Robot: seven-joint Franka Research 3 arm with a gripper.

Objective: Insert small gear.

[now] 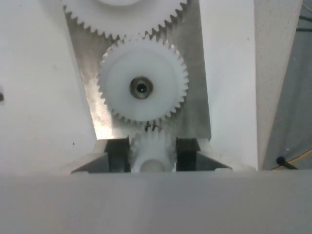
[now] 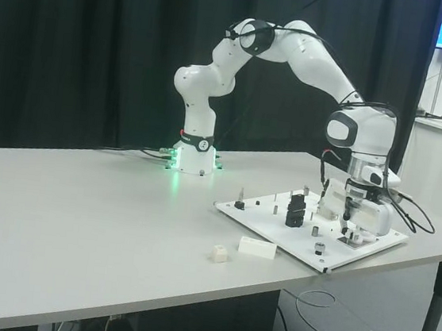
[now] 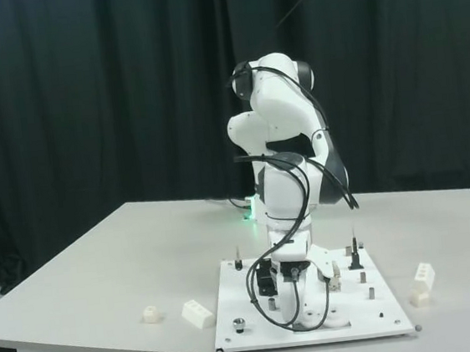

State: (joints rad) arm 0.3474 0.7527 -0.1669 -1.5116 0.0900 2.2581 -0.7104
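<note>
Holding the small gear (image 1: 152, 152) between its closed fingers, the claw (image 1: 152, 157) should descend slowly, so teeth mesh with the middle gear (image 1: 142, 80).

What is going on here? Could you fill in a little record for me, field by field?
Arm: white, bent down over the white board
Gripper: shut on the small gear
Small gear: its teeth touch the middle gear
Middle gear: sits on a pin, meshing with the large gear
Table: grey, with loose white blocks by the board
</note>
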